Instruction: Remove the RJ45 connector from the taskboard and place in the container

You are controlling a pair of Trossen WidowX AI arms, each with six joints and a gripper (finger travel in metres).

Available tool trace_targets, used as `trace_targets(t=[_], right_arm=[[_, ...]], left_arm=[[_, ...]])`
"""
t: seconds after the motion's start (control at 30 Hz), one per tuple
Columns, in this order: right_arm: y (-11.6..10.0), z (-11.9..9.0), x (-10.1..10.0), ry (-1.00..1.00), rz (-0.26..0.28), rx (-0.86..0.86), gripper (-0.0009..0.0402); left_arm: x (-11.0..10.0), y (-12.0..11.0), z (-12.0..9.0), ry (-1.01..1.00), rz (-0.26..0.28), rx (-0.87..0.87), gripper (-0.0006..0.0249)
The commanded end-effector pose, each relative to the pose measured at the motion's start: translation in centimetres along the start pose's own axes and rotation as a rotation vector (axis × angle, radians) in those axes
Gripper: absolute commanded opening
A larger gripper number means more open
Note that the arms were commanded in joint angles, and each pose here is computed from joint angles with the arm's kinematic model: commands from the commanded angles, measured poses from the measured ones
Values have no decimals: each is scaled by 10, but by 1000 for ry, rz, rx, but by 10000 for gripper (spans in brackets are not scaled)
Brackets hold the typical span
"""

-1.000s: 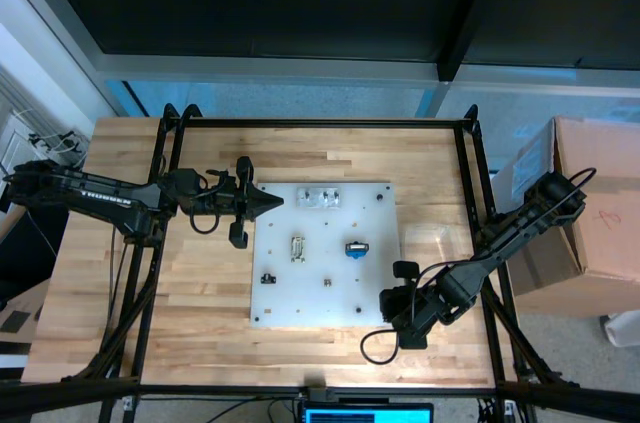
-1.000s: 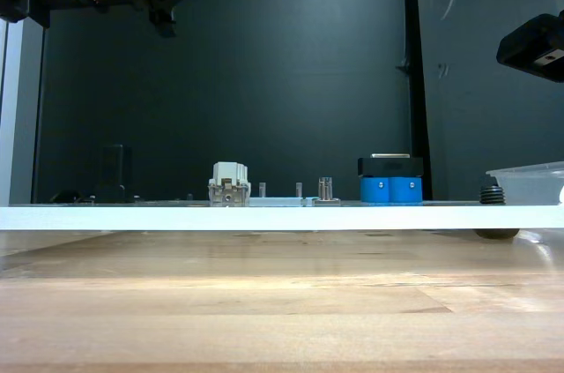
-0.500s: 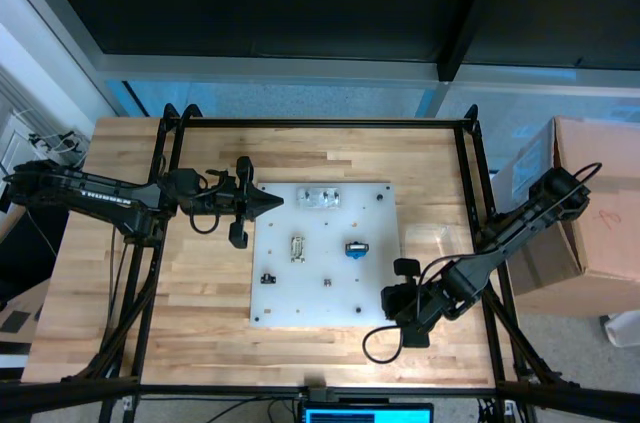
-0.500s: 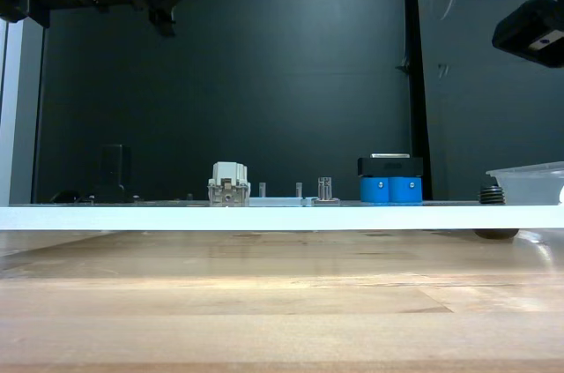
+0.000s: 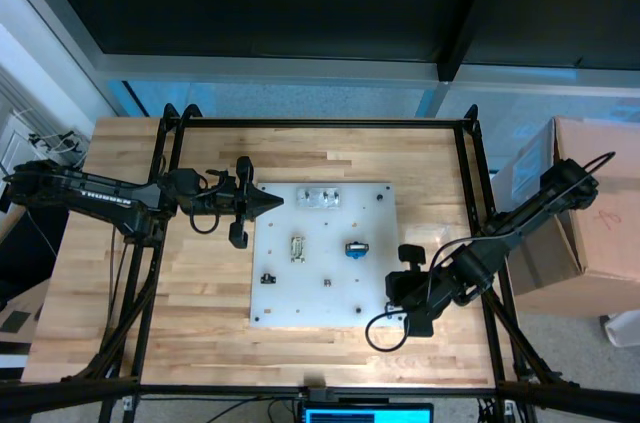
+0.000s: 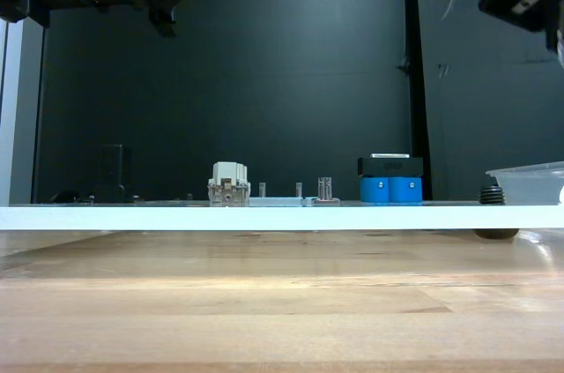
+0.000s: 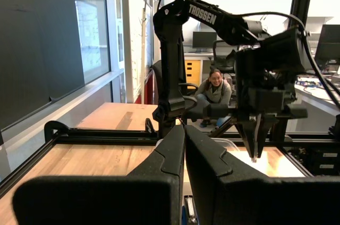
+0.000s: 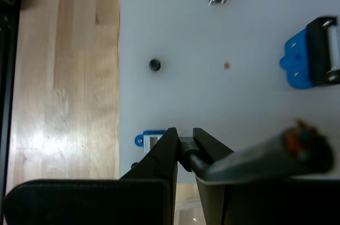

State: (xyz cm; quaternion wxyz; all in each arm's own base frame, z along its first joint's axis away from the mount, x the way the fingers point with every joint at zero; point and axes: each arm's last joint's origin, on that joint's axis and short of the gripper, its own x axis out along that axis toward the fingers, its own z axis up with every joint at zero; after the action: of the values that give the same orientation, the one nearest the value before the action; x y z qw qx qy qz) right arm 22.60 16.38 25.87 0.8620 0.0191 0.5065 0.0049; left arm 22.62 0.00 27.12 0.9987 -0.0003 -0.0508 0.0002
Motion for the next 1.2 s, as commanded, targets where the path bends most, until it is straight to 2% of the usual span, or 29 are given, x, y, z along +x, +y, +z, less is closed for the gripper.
trace_targets(t=[0.03, 0.53, 0.73, 0.87, 1.2], right_arm=[[-2, 3, -5, -18, 6, 13, 0], [-10, 7, -5, -24, -6, 36, 0], [-20, 9, -4, -28, -21, 66, 8], [-31, 10, -4, -33, -36, 87, 44], [-64, 8, -3, -33, -90, 124, 178]], left_arm=[[0, 0, 0, 0, 0, 0, 0], [0, 0, 0, 0, 0, 0, 0], [0, 0, 0, 0, 0, 0, 0], [0, 0, 0, 0, 0, 0, 0], [0, 0, 0, 0, 0, 0, 0]])
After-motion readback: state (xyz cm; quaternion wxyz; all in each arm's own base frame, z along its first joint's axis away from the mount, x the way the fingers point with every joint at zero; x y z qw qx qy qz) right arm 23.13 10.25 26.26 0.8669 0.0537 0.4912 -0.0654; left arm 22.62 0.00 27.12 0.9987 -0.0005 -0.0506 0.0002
